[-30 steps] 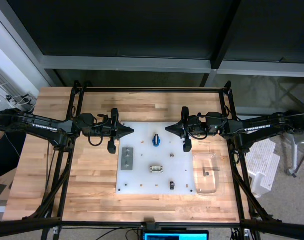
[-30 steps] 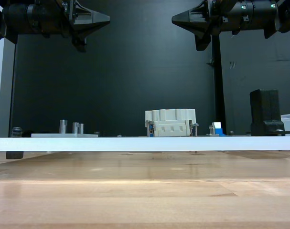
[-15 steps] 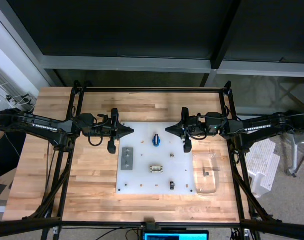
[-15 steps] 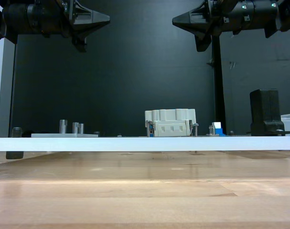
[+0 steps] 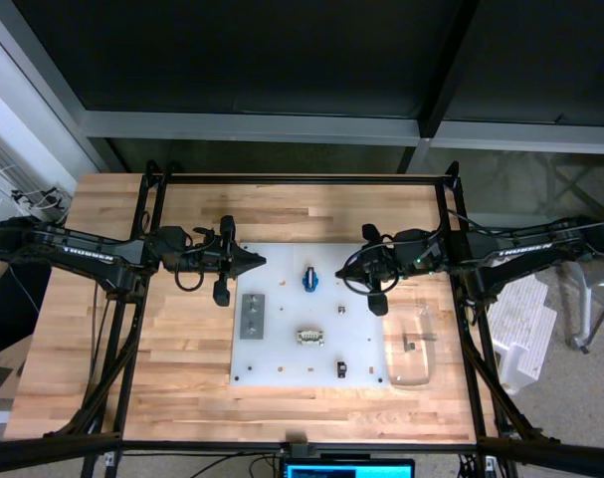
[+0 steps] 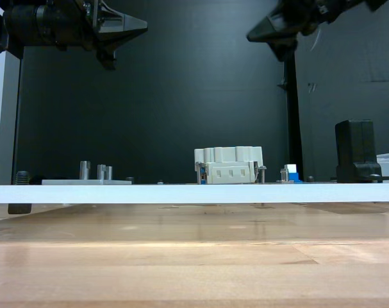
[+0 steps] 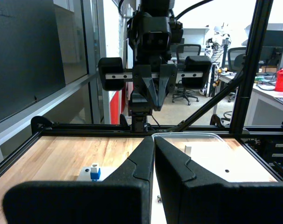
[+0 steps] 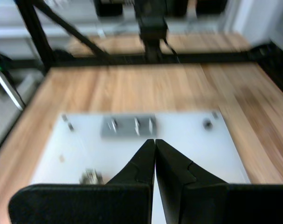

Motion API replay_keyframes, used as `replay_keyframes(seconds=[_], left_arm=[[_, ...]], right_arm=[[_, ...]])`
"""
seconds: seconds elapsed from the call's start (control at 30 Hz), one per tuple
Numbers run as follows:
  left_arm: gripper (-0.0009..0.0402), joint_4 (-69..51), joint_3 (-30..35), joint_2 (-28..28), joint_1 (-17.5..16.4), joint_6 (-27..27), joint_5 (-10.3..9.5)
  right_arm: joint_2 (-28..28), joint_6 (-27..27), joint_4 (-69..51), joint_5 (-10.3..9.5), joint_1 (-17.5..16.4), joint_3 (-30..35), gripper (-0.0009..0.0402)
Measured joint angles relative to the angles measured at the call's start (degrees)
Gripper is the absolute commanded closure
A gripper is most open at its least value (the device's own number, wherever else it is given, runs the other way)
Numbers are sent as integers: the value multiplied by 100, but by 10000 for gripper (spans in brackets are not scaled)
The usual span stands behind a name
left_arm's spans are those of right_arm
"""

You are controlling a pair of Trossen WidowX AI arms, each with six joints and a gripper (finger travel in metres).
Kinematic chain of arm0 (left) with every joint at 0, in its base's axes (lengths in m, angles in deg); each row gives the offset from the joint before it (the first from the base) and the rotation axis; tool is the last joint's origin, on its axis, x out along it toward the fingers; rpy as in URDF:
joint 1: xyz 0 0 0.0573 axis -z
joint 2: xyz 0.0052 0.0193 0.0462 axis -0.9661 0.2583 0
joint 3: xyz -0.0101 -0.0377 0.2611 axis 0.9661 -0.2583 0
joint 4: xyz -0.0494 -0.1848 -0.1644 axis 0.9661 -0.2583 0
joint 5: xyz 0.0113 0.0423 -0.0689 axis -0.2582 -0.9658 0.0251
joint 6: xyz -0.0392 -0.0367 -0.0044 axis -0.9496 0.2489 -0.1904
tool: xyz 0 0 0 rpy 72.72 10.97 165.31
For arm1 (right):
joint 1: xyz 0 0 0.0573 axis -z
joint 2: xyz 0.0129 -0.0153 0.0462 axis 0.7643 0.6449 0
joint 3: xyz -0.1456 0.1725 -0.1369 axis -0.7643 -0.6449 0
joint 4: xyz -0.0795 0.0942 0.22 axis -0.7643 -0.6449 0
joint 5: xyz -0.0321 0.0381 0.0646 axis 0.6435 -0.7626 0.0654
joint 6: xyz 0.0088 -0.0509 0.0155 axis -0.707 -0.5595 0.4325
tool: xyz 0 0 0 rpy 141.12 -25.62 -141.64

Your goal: Pick the 16mm bar and install on taskboard

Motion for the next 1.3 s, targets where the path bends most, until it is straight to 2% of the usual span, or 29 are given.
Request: replay_keyframes(seconds=[0.13, 0.23, 0.33, 0.9, 1.2, 1.3], left_arm=[[393, 0, 0, 0, 0, 0, 0], [393, 0, -2, 0, 0, 0, 0], [393, 0, 0, 0, 0, 0, 0], [393, 0, -2, 0, 0, 0, 2], [393, 0, 0, 0, 0, -2, 0], [393, 0, 0, 0, 0, 0, 2]], right_arm=[[0, 293, -1158, 330, -273, 400, 393], [0, 595, -1766, 442, -446, 621, 393], [13, 879, -2361, 472, -636, 793, 393], [66, 2306, -4124, 463, -2085, 979, 393], [66, 3014, -4850, 398, -2754, 979, 393], [68, 3204, -5001, 295, -2924, 979, 393]])
